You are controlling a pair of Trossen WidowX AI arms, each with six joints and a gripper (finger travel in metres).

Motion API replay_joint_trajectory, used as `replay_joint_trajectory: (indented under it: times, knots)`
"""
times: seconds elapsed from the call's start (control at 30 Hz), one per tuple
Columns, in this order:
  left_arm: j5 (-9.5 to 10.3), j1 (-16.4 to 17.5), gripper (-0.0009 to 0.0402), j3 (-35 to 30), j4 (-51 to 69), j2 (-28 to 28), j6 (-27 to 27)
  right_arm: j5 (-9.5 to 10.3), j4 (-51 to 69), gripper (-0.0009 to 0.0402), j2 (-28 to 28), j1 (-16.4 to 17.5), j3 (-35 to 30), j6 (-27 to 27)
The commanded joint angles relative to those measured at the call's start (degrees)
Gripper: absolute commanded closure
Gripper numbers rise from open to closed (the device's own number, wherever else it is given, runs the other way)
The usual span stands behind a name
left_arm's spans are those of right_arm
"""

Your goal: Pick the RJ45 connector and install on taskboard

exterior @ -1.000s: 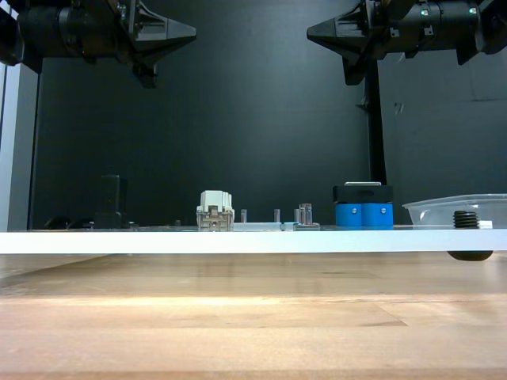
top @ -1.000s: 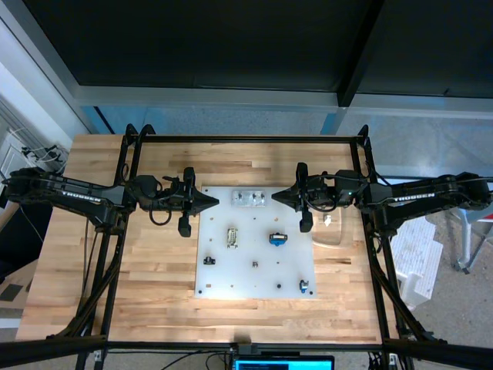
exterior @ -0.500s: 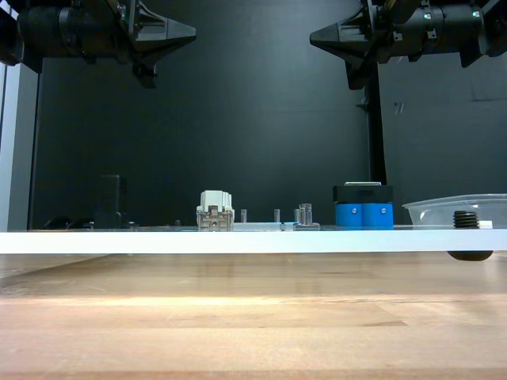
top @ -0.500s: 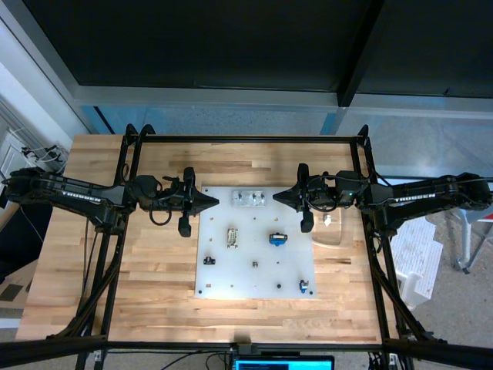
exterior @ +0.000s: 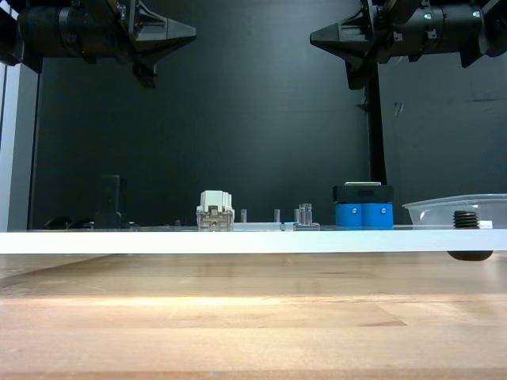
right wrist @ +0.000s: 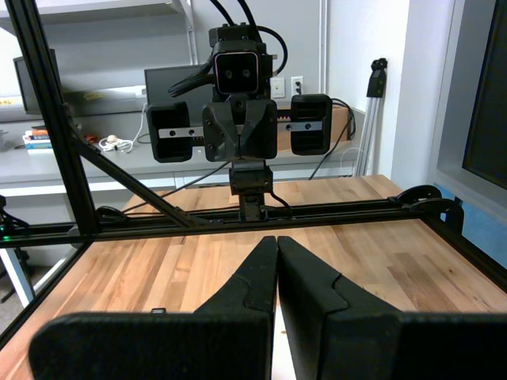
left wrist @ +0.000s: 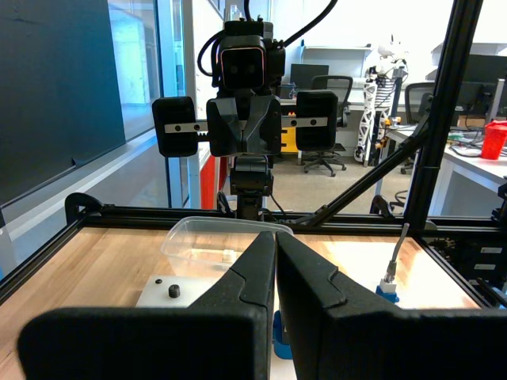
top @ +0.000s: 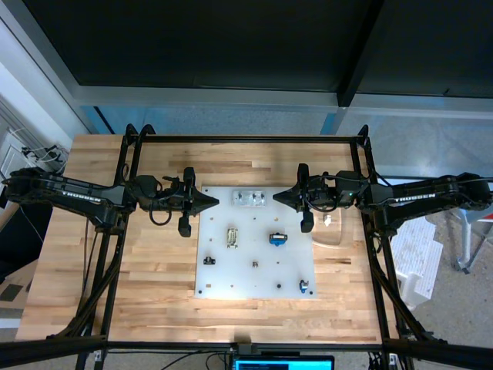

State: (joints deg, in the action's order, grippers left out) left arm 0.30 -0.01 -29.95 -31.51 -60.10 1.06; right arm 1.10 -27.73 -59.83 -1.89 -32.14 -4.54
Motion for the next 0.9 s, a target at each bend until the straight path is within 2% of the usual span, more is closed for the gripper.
replay_joint_trajectory:
  times: [0.03, 0.9]
  knots:
    - [-0.02, 0.0, 0.0393, 0.0, 0.0, 0.0, 0.0, -0.02, 0.0, 0.0393, 0.0, 0.0, 0.0, 0.0]
    - [-0.02, 0.0, 0.0393, 0.0, 0.0, 0.0, 0.0, 0.0, 1.4, 0.0393, 0.0, 0.0, 0.0, 0.1]
